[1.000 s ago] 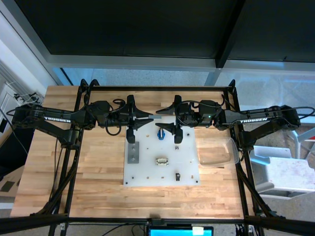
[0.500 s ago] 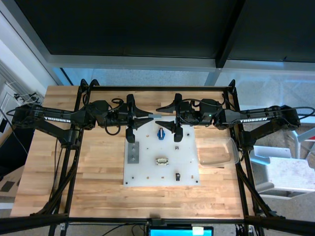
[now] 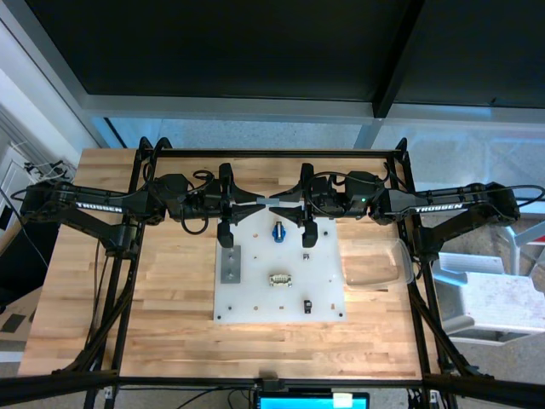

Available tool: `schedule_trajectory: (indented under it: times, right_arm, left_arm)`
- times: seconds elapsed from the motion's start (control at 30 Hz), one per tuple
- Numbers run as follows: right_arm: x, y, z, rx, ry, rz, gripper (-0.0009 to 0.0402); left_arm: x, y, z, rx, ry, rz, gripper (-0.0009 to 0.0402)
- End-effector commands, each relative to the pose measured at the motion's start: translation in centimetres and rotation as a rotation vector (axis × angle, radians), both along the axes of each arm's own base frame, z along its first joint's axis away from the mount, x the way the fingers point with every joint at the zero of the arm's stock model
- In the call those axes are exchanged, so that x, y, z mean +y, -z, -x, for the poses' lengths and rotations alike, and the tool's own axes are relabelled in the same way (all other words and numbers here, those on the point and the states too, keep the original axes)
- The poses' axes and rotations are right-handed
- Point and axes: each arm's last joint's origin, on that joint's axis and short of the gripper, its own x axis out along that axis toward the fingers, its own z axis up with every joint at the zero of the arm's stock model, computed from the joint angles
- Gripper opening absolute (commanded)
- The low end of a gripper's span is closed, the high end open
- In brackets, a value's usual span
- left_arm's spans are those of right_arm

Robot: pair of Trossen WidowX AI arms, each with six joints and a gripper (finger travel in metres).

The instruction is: Pick the 16mm bar and place in it's hole on the taskboard

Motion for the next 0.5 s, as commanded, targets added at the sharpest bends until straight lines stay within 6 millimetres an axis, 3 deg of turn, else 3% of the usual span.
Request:
schedule_trajectory:
  times: [0.03, 0.5]
  right_arm:
    - [0.01, 0.0, -0.03, 0.0, -0.001, 0.0, 0.0086]
    - [0.01, 0.02, -0.03, 0.002, 0.001, 0.006, 0.0018]
  left_arm:
    - [0.0, -0.01, 0.0, 0.0, 0.0, 0.0, 0.0014]
    - [0.0, 0.01, 0.0, 0.001, 0.001, 0.003, 0.0018]
